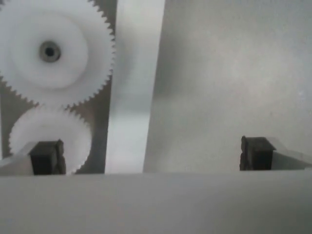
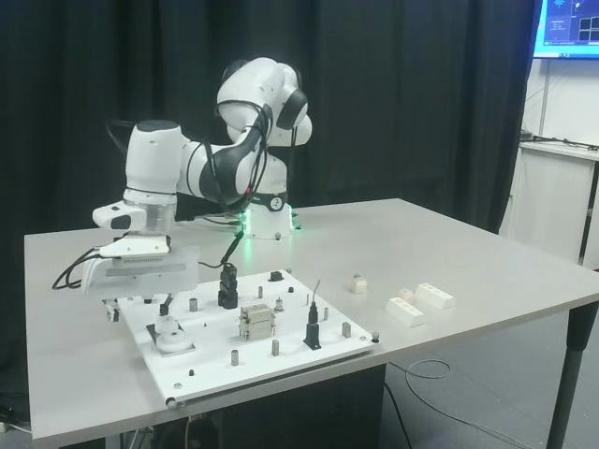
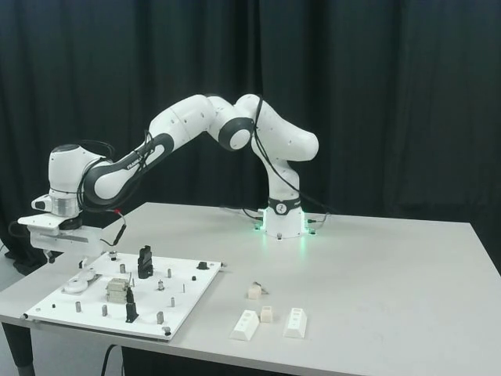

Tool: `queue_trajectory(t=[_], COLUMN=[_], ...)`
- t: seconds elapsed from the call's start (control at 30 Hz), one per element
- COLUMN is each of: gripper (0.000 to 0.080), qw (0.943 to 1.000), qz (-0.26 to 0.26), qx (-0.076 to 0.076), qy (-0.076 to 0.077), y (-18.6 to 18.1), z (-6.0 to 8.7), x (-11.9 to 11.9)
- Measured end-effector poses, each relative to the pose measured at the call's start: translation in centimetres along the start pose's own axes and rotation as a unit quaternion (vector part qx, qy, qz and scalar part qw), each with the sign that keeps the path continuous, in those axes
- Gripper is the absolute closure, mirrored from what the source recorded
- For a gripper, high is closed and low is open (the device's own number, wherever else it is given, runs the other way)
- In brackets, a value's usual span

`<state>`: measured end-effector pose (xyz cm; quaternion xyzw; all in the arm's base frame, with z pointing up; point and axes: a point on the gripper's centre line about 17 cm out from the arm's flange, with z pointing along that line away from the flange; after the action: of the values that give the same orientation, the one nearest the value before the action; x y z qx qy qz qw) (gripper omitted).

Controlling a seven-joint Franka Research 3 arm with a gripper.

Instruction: Insert medium gear.

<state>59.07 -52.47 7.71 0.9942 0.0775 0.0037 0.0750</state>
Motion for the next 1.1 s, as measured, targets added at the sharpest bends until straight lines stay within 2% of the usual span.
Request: queue_trajectory(t=[0.27, 1.1], gripper=[0.0003, 0.0003], qw=[0.9999, 0.9999], qz=[0.013, 0.016], qx=[-0.002, -0.002], qy=[-0.003, -0.005], y=[0.29, 0.57], z=[0.76, 1.15], x=[0.06, 0.05])
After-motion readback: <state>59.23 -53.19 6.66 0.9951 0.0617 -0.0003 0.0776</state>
